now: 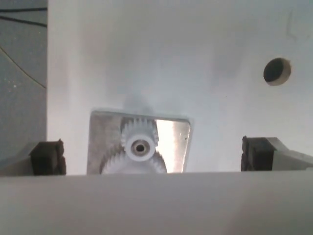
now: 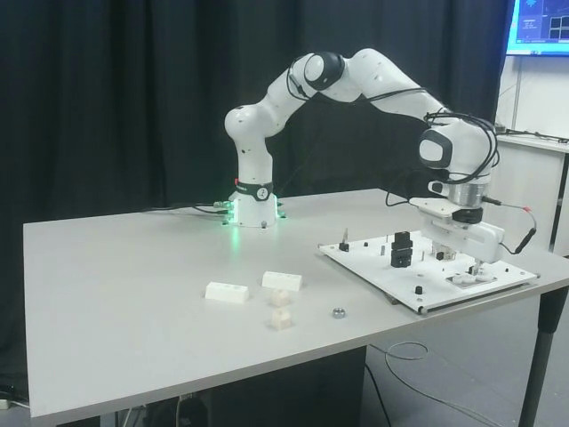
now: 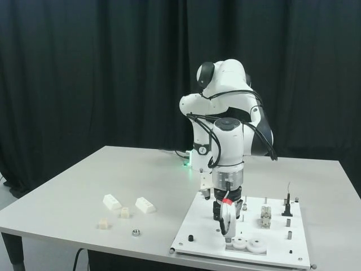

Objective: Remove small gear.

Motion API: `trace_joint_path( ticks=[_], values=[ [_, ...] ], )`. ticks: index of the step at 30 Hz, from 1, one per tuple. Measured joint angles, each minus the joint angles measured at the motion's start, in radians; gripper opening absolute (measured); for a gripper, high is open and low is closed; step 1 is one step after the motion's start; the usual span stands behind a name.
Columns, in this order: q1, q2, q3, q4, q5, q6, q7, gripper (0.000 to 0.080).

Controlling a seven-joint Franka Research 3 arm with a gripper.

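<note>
over the white board [image 2: 382, 271] we hang our gripper [image 1: 151, 156] with fingers spread wide, straddling the small gear [image 1: 139, 138] meshed beside a larger gear [image 1: 133, 164], lined up so closing should catch it.

- White arm [image 2: 356, 76] built of rounded segments with black joint rings.
- Green lights glowing around its base [image 2: 253, 212].
- Black cables [image 3: 256, 121] looping beside the wrist.
- Black finger pads [image 1: 49, 157].

A robotics lab; black curtains [image 3: 84, 73] behind a grey table [image 2: 116, 267]; a wall screen [image 2: 538, 27].
</note>
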Motion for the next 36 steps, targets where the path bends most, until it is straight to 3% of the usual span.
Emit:
trace_joint_path(
  ticks=[11,36],
  values=[
    [0.020,0.022,-0.027,0.004,0.009,0.007,0.000,0.0800],
    [0.028,0.051,-0.028,0.024,0.027,0.012,0.000,0.0800]
  ],
)
